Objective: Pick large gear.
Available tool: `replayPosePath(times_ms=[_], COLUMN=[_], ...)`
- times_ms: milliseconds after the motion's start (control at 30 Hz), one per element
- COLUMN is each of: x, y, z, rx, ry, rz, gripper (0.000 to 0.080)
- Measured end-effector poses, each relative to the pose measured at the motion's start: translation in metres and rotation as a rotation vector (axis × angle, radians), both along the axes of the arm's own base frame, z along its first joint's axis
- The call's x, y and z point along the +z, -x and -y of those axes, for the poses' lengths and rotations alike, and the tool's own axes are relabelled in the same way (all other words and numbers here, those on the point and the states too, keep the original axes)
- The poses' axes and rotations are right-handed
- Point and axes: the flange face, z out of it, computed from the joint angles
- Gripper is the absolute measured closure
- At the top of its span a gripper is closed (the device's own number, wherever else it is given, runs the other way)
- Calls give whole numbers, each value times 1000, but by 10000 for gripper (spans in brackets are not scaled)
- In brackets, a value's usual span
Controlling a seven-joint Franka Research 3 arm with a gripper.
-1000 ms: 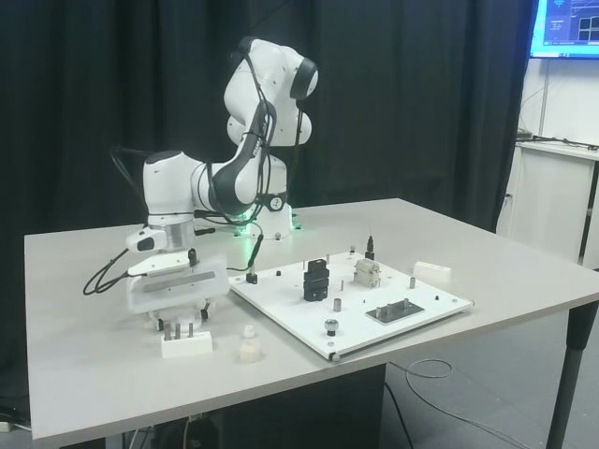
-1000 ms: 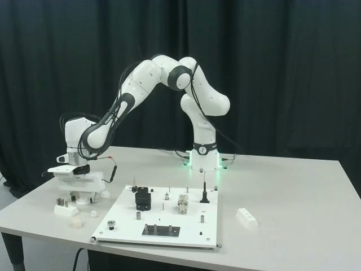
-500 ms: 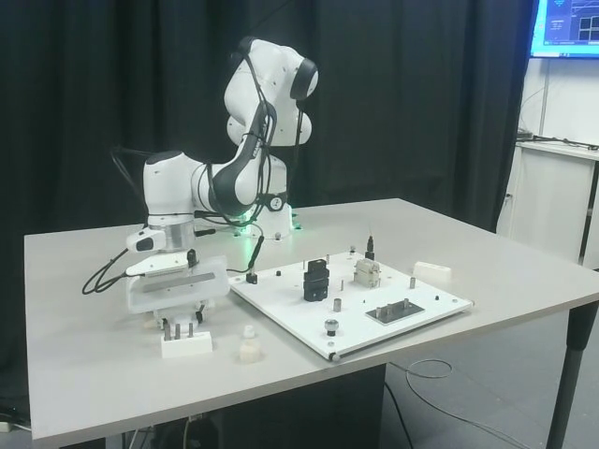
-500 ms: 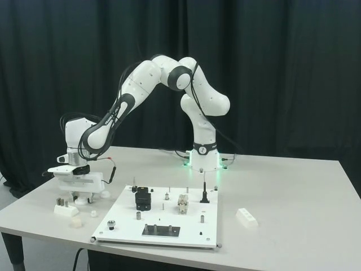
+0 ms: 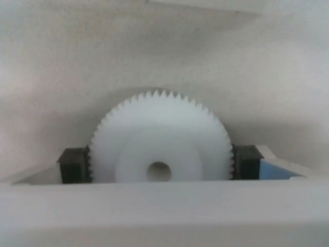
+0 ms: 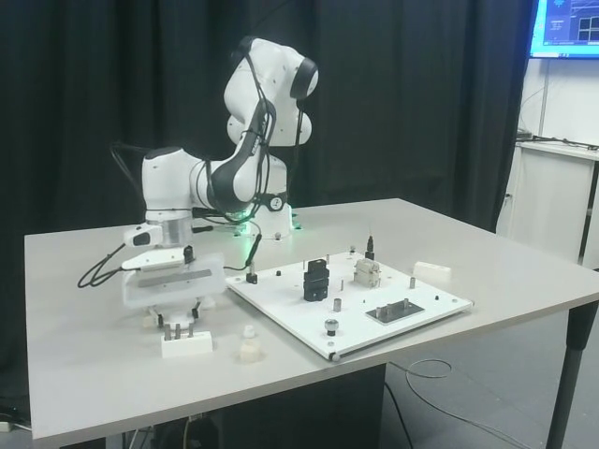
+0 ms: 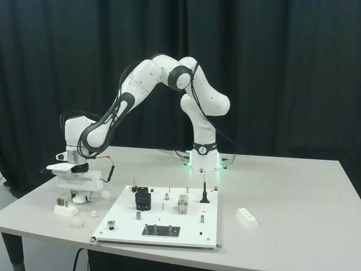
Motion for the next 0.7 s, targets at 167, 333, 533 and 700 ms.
replayPosePath(times_ms=[167,333,533,700], x=[10,18,25,29], y=[1,3,3,3], z=[2,2,2,2], rx=[-13,-50,-81,-104], ry=[0,-17,-34,-37], rz=[-4,-26,-52,-64], gripper=[206,206,208,208])
